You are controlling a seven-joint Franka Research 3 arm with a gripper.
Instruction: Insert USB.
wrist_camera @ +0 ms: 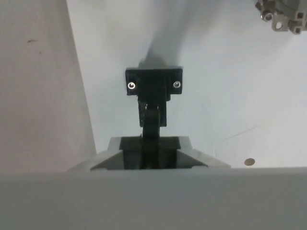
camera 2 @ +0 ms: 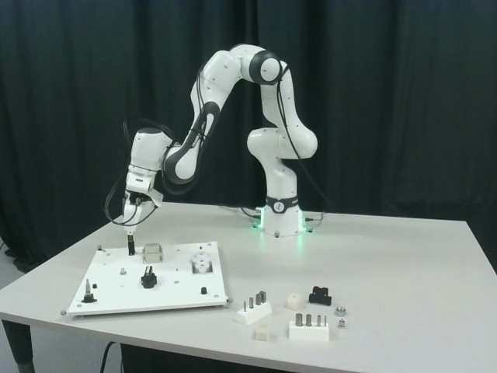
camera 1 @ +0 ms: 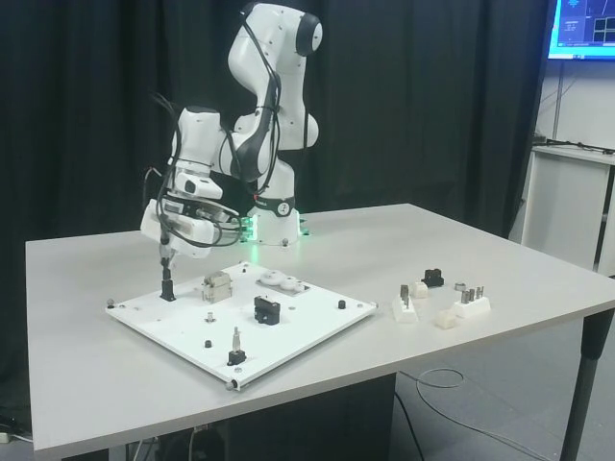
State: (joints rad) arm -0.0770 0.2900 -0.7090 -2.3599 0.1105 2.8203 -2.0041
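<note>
1. Nearest the wrist camera: gripper, fingers pressed together on the black USB plug, pinching it upright with its tip down.
2. Directly below the plug: black socket block, screwed to the white board by two bright screws. Plug tip looks to be at or just inside the socket mouth; depth hidden by the plug's own body, so cannot tell how far in.
3. Judged as the insertion step, roughly mid-way. Best handled by pushing straight down along the socket's axis, slowly, without twist or side-load. Better to hold the pinch firm until the plug seats, then release and lift straight up.
4. Risk, as a guess: slight tilt could jam the plug on the socket lip or lever the block against its screws.
5. Around the socket block, from the first room view: a grey box-like part just beside it toward the board's middle; a black fixture further along; an upright peg on a black base near the board's front corner.
6. Well apart from the socket block, off the board on the grey table: small white blocks with pegs.
7. Nothing seen between gripper and socket; grey box-like part close enough to mind when pulling away.
</note>
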